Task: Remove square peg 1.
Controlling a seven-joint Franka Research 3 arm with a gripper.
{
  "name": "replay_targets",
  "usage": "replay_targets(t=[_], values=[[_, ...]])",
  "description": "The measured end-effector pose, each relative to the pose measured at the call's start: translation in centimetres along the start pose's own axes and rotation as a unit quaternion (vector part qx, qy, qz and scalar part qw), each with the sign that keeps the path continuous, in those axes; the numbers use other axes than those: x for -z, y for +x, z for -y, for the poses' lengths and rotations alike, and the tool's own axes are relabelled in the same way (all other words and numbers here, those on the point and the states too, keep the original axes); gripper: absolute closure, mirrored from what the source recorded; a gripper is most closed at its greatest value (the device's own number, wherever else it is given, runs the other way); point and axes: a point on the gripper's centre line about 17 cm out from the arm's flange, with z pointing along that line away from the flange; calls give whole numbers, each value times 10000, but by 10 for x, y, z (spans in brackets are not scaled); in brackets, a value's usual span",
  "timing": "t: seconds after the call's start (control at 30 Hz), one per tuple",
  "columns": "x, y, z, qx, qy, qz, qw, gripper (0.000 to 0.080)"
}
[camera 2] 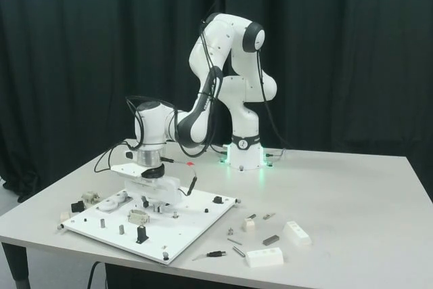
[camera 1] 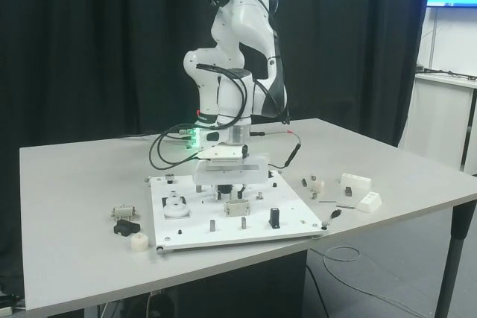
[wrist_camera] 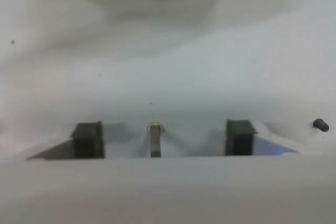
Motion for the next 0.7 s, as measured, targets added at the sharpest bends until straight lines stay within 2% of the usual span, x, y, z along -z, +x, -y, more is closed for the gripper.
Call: replay_targets(t=[0.17,0.2,0.5,0.53,0.7], values=[[-1,0,1,30,-9,-2,10000,290],[-2,0,1,36,-9,-2,10000,452],[-3,0,4,86,0,-3,10000,452],[-3,0,4,86,0,-3,10000,769],[-3,0,4,108,0,-4,9999,769]])
